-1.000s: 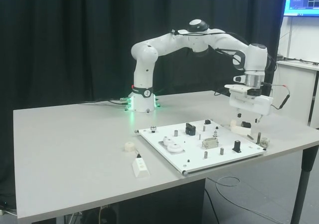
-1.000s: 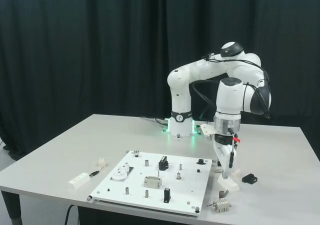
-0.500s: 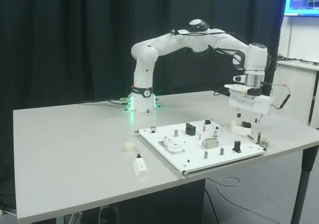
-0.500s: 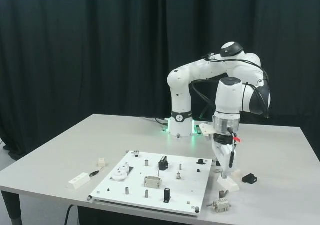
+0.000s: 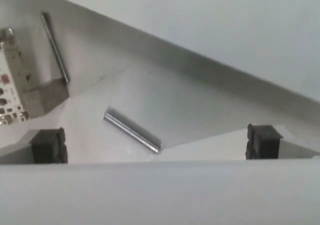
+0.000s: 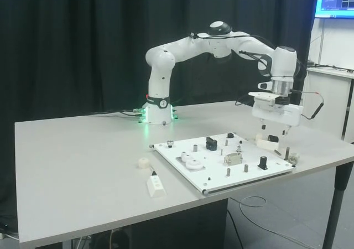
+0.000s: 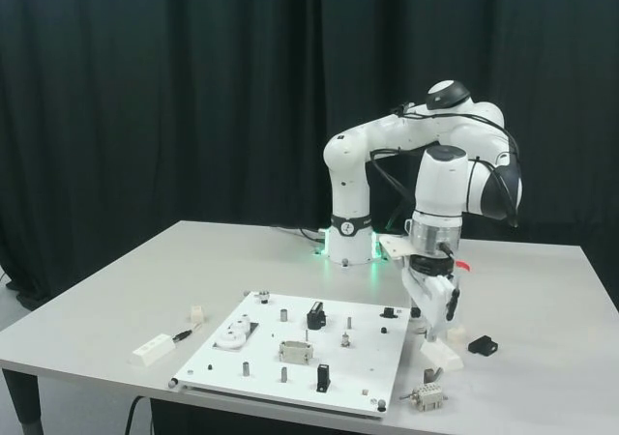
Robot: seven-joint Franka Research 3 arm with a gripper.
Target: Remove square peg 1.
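Square peg 1 [image 6: 195,148] is, as far as I can judge, one of the short grey posts standing upright in the white board [image 6: 182,149], low and centre in the first room view; which post is too small to tell for sure. Its long axis runs vertical, tip pointing up. It looks like stiff metal, light, hard and probably slick, so I would pinch it across two flat faces near the top and draw it straight up, without tilting, lest it bind in its hole.

Farther right, off the board's edge, the gripper [image 6: 275,130] hangs above a white block [image 6: 269,144], well apart from the peg. In the wrist view its black fingertips [image 5: 47,145] are spread wide, gripping nothing; a loose rod [image 5: 132,131] lies flat below them.
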